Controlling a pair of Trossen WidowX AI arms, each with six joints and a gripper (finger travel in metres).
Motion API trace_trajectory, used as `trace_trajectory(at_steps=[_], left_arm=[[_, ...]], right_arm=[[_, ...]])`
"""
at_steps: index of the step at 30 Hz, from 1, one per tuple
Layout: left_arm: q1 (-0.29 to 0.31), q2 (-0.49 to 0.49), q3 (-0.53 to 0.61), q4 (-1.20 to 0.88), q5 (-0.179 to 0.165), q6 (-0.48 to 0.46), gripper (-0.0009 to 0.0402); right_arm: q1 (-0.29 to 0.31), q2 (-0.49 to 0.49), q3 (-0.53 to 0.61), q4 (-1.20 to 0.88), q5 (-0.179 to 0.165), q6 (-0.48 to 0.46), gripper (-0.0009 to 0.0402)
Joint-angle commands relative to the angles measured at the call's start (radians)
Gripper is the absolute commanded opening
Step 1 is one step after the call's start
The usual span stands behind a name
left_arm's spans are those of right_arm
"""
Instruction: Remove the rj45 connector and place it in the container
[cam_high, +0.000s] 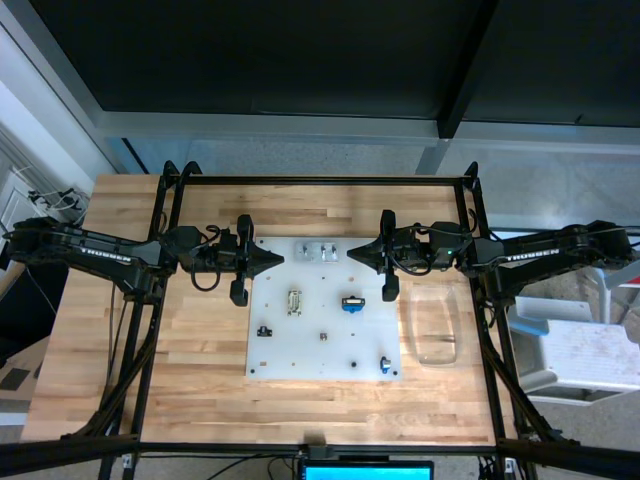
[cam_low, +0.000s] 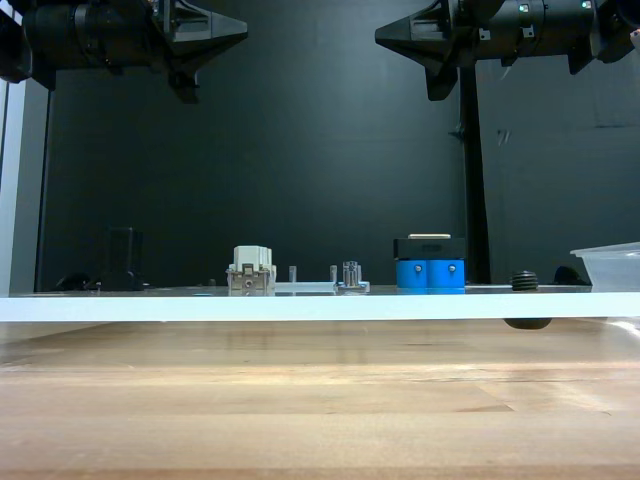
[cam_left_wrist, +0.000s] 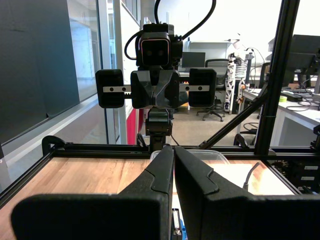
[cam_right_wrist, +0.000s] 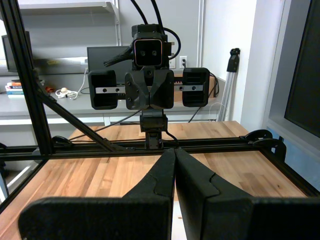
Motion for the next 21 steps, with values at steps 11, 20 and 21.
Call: trace_trajectory(at_steps=[11, 20, 21], left_arm=[[0.001, 0.001, 0.0, 0.0, 0.0, 0.0, 0.0001], [0.0, 0.001, 0.0, 0.0, 0.0, 0.0, 0.0001], [0.001, 0.001, 0.0, 0.0, 0.0, 0.0, 0.0001]], right_arm=[[0.0, 0.0, 0.0, 0.0, 0.001, 0.0, 0.0], [0.0, 0.0, 0.005, -0.03, 0.002, 0.05, 0.0], [0.0, 0.0, 0.013, -0.071, 0.002, 0.064, 0.0]])
